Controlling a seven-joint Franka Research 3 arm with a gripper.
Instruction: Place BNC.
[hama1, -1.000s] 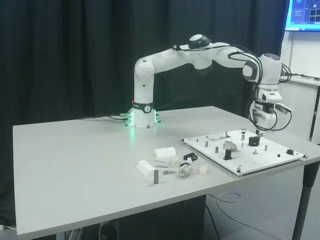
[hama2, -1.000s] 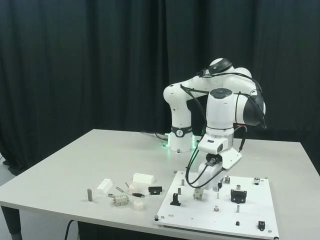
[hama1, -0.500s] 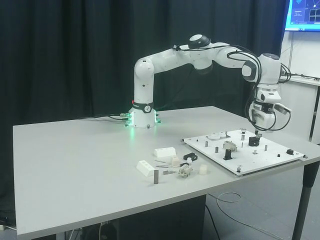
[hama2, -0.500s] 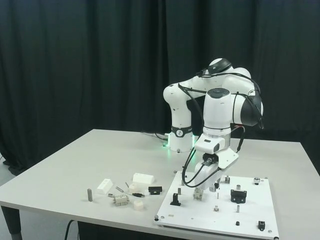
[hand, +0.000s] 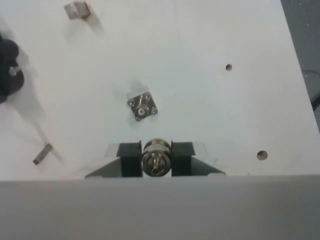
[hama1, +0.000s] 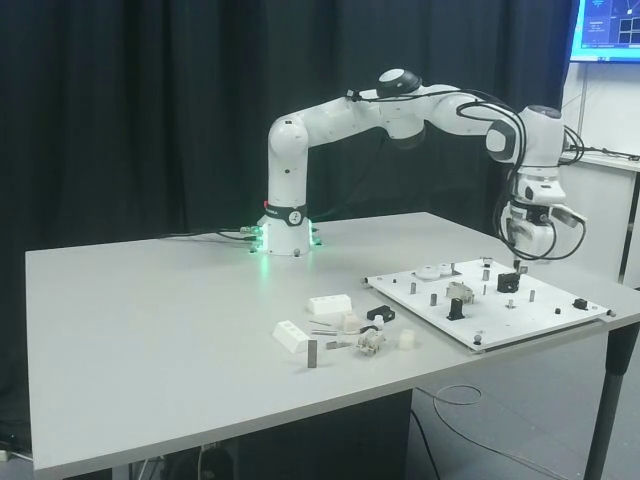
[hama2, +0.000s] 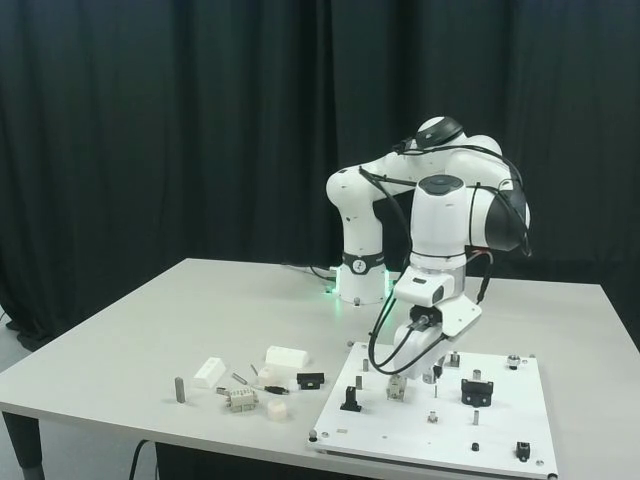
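We see a grey table (hama1: 150, 320) before a black curtain (hama2: 200, 120), with green light at the arm's base (hama1: 283, 238). A white board (hama1: 540, 310) lies on the table's corner and carries small black and grey fixtures. Beside it lie loose white blocks (hama2: 286, 356) and small parts.

Our gripper (hand: 156, 156) hangs above the board, its fingers (hand: 129, 159) pinching the BNC (hand: 155, 159) between them. On the board just beyond it sits a square socket (hand: 142, 108); the plug is apart from it, held in the air.

Against the pictures from half a second ago, the wrist has shifted a little sideways over the board; the loose parts lie as before.
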